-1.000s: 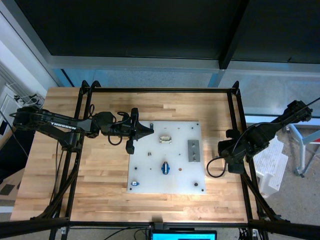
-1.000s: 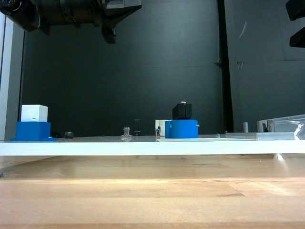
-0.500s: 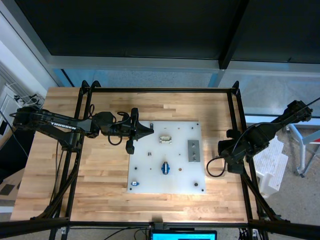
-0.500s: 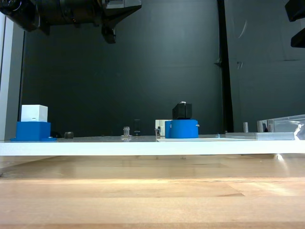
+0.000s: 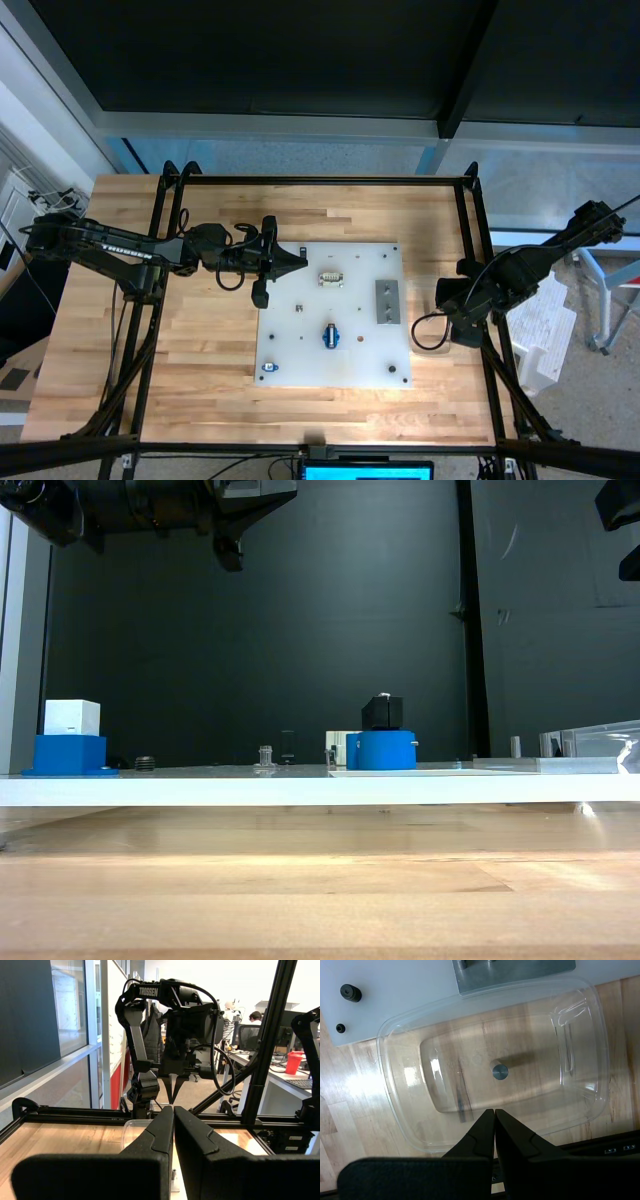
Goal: Pick the 16mm cylinder and install on the taskboard
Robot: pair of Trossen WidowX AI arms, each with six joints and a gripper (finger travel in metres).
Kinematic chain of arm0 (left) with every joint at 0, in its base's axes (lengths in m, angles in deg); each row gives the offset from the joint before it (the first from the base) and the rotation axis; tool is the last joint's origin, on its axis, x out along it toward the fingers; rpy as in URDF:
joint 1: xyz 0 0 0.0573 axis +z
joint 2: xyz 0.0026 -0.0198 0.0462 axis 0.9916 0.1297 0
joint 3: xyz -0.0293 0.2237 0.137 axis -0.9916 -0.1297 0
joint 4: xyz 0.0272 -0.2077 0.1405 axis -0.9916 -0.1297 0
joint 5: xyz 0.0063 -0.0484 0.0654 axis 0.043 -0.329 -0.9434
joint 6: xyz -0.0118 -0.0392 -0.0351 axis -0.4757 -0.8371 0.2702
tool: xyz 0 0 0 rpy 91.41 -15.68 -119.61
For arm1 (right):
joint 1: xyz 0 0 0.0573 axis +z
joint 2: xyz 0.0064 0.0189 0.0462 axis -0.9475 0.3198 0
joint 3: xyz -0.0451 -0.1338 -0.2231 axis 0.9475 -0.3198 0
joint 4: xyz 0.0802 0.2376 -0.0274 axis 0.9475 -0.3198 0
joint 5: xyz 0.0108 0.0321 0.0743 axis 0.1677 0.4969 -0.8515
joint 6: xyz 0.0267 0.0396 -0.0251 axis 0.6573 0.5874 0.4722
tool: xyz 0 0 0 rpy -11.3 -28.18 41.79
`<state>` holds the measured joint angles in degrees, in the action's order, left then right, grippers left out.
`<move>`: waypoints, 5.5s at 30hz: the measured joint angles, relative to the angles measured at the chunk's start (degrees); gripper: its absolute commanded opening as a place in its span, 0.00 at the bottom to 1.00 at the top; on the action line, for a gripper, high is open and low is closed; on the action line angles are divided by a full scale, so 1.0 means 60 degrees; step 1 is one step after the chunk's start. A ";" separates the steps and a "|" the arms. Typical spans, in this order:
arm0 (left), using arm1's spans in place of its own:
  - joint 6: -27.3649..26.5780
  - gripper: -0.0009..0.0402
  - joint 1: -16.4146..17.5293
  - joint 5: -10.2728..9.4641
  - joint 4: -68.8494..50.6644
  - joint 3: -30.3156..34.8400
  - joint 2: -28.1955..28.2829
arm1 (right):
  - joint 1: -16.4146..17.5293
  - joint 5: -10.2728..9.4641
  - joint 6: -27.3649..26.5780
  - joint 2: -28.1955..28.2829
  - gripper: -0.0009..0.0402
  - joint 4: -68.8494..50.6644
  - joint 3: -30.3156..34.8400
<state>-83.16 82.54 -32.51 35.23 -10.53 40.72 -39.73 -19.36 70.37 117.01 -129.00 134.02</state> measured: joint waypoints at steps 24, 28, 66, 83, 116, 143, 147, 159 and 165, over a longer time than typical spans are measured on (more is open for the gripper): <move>0.0000 0.02 0.0000 -0.0004 -0.0004 0.0000 0.0000 | 0.0000 0.0288 -0.1144 0.0033 0.13 0.0040 -0.0015; 0.0000 0.02 0.0000 -0.0004 0.0000 0.0004 -0.0004 | -0.0004 0.0346 -0.1151 0.0160 0.27 0.0091 -0.0055; 0.0000 0.02 0.0000 0.0000 -0.0004 0.0000 -0.0004 | -0.0047 0.0750 -0.1417 0.1016 0.52 0.3814 -0.3184; 0.0000 0.02 0.0000 -0.0004 -0.0004 0.0004 0.0000 | -0.0047 0.0718 -0.1446 0.1020 0.41 0.4200 -0.3504; 0.0000 0.02 0.0000 -0.0004 0.0000 0.0004 -0.0004 | -0.0073 0.0670 -0.1501 0.0506 0.04 0.2659 -0.2222; 0.0000 0.02 0.0000 0.0000 0.0000 0.0004 0.0000 | -0.0557 0.0681 -0.2226 0.1647 0.04 0.2011 -0.0044; 0.0000 0.02 0.0000 0.0000 0.0000 0.0000 -0.0004 | -0.0710 0.0674 -0.2521 0.2368 0.04 0.2044 0.0459; 0.0000 0.02 0.0000 -0.0004 0.0000 0.0000 -0.0004 | -0.1096 0.0670 -0.2761 0.4386 0.04 0.2521 0.2000; 0.0000 0.02 0.0000 0.0000 -0.0004 0.0004 0.0000 | -0.1304 0.0652 -0.2947 0.5410 0.04 0.2597 0.2812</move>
<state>-83.16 82.54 -32.51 35.20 -10.51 40.72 -47.56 -15.45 52.69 149.46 -113.42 150.90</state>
